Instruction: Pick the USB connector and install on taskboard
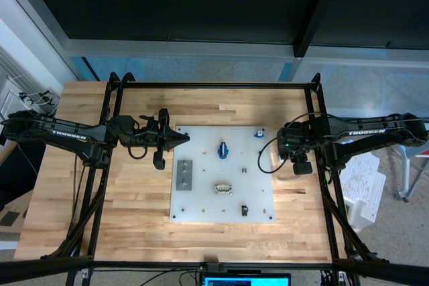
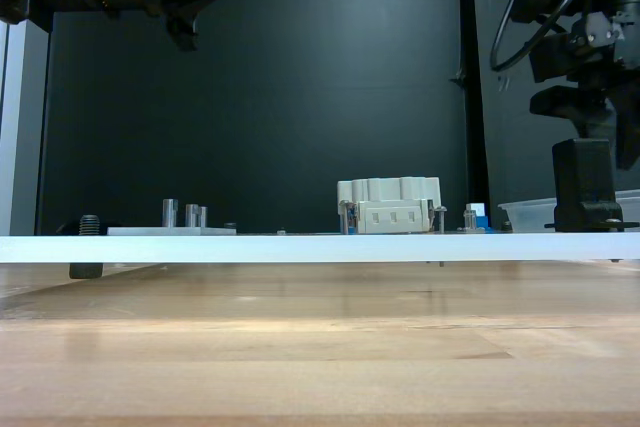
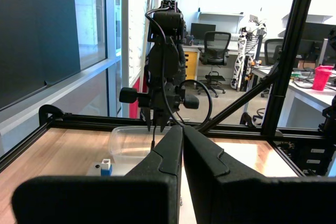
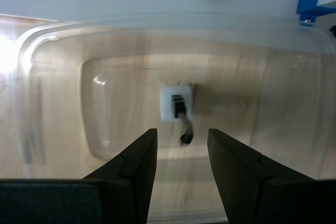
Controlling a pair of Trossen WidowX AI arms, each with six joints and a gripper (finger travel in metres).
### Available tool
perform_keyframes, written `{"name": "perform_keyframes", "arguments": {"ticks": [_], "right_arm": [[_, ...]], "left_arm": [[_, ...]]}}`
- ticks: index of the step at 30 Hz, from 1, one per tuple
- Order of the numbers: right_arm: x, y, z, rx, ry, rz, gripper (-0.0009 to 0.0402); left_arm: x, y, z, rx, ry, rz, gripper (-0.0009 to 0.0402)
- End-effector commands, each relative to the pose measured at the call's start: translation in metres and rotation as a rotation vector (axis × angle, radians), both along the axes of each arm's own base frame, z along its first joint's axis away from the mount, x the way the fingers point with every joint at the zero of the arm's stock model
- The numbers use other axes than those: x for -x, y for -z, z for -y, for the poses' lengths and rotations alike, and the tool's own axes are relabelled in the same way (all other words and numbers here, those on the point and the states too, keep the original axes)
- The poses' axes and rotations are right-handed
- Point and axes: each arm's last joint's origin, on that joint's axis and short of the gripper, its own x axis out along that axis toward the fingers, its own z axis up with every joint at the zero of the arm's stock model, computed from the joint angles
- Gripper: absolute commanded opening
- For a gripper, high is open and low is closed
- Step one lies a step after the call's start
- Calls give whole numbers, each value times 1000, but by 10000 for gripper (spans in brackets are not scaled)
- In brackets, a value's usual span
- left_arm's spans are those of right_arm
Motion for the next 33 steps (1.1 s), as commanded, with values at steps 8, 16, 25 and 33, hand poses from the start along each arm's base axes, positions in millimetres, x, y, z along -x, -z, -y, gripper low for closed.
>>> {"name": "perform_keyframes", "arguments": {"ticks": [8, 16, 25, 33], "right_arm": [[-11, 16, 1, 6, -23, -50, 135], [-16, 24, 2, 24, -21, -79, 135], [-17, 27, 2, 25, -27, -90, 135], [-24, 37, 2, 19, -35, -128, 128]], "left_arm": [[0, 0, 0, 0, 0, 0, 0], [0, 0, 0, 0, 0, 0, 0], [0, 0, 0, 0, 0, 0, 0], [0, 0, 0, 0, 0, 0, 0]]}}
